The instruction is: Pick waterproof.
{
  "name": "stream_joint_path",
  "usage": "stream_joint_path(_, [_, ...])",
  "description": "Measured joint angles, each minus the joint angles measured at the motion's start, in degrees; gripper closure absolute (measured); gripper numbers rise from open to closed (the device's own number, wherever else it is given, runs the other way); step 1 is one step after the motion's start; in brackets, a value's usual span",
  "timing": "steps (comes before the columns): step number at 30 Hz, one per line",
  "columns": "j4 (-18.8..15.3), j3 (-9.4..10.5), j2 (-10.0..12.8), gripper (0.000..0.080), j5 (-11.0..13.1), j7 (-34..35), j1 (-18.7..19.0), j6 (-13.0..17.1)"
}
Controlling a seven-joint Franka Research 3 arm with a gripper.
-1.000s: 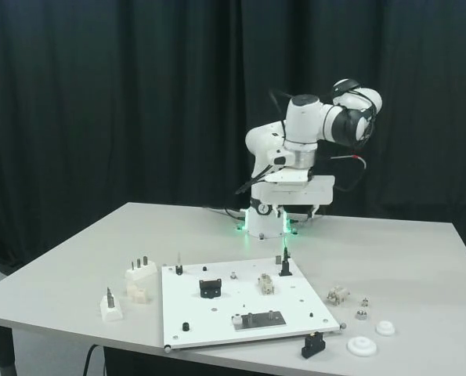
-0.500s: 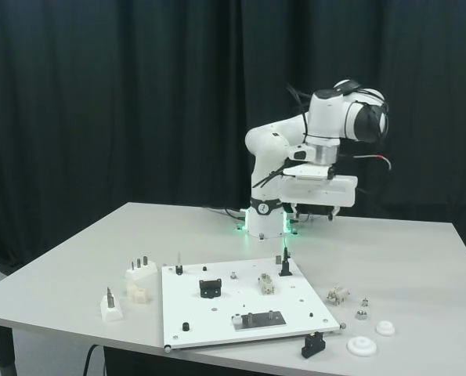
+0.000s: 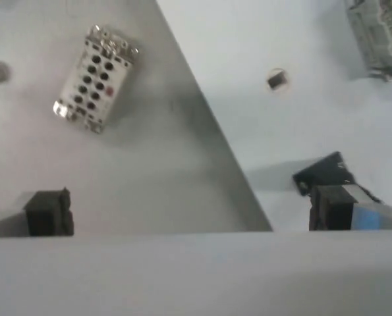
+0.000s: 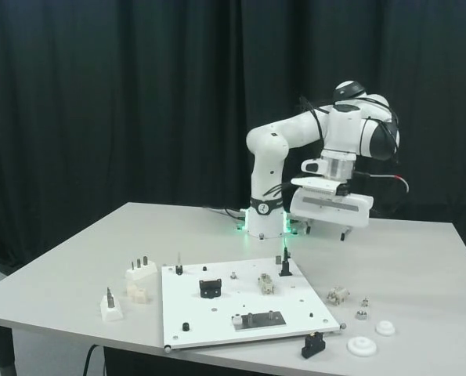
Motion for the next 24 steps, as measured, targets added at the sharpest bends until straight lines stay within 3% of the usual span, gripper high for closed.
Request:
stream_joint_path(9, [2.2, 2.87, -1.3, 0.0003, 3.2, 7.2, -3.2, 0.1])
stream_joint_path(24, [5.1, 7.93, -2.3, 0.0003, 8.1, 7.8, -8.3, -1.3])
